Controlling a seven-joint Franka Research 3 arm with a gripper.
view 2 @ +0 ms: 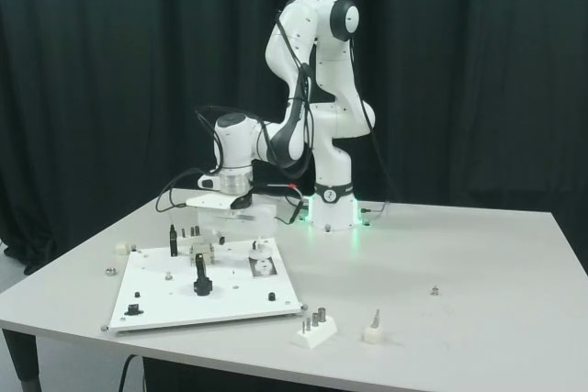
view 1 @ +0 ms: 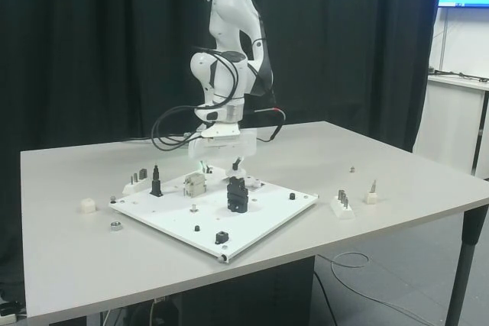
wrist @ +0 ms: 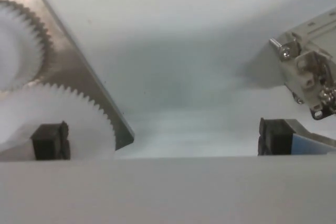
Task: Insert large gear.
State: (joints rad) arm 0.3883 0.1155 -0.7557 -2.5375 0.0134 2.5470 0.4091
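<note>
Wrist view: the hand (wrist: 163, 141) is spread wide, its two black fingertips (wrist: 51, 141) well apart with nothing between them. One fingertip lies over the toothed rim of the large gear (wrist: 58, 116), a white wheel resting on a grey metal plate (wrist: 73, 64); a second white gear (wrist: 16, 45) sits just beside it on the same plate, their teeth close together. A small metal connector block (wrist: 310, 72) stands near the other fingertip on the white board (wrist: 184, 51). First room view: the white arm (view 1: 225, 43) reaches down over the rear part of the board (view 1: 260, 219), which lies on the grey desk (view 1: 397, 166). Second room view: the gear plate (view 2: 264, 265) is near the board's edge that faces the arm's base (view 2: 333, 208).
</note>
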